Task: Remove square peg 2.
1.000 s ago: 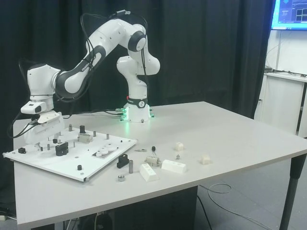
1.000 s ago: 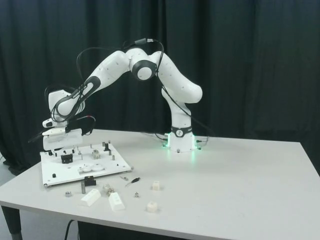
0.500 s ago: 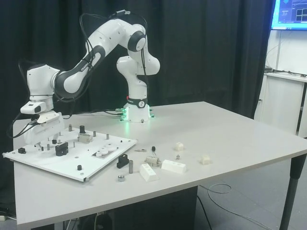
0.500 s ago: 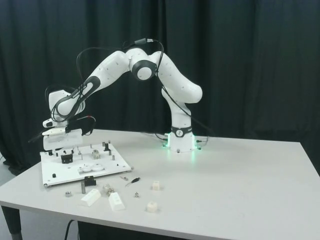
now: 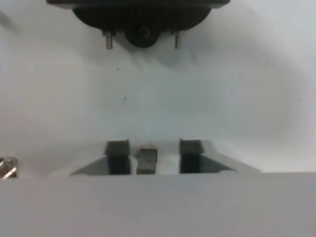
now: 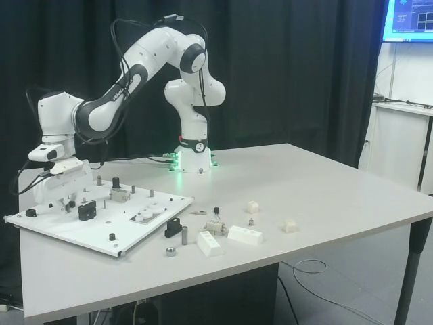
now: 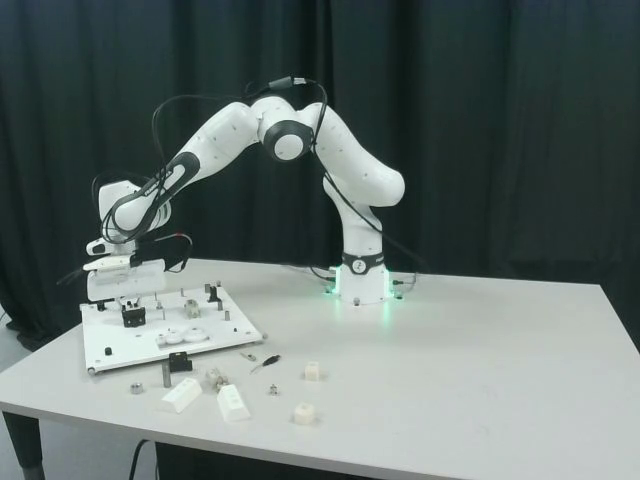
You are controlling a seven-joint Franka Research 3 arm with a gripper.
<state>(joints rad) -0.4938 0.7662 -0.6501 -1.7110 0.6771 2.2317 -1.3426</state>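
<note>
One small grey square peg (image 5: pixel 146 159) sits low in the wrist frame, between the two black fingers (image 5: pixel 117 155) of the claw (image 5: pixel 154 157). The fingers stand apart, with a gap on one side, so they are not yet clamped. In the first room view, the claw (image 6: pixel 65 196) hangs at left over the flat white assembly board (image 6: pixel 145 227) on the grey worktop (image 6: pixel 325 196). A good extraction likely means centring first, squeezing evenly, then lifting straight up to avoid jamming.
</note>
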